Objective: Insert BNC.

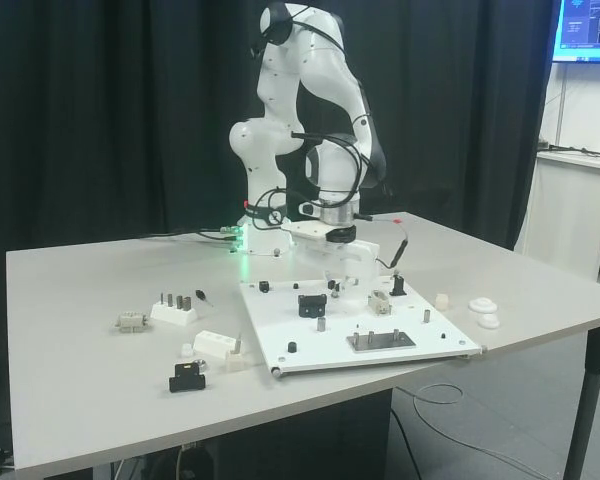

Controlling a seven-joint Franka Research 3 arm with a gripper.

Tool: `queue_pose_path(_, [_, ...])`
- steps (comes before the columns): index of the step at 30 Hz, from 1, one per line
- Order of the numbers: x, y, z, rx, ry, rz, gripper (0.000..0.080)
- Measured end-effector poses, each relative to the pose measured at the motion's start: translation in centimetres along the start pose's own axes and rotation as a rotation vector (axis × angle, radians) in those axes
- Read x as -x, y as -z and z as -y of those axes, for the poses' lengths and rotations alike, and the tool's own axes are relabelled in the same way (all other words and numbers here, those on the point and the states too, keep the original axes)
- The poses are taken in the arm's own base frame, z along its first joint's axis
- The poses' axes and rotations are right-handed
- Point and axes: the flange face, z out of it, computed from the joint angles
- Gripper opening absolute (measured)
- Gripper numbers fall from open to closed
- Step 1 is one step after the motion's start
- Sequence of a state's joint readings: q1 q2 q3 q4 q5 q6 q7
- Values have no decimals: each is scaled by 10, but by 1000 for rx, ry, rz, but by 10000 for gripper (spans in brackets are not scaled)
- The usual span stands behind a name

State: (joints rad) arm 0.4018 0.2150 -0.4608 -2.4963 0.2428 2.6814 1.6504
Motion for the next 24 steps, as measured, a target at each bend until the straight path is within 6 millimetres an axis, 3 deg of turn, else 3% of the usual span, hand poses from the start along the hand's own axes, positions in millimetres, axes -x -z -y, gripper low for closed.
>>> queue_pose_path(24, [1, 1, 3, 10, -351, -4, 120])
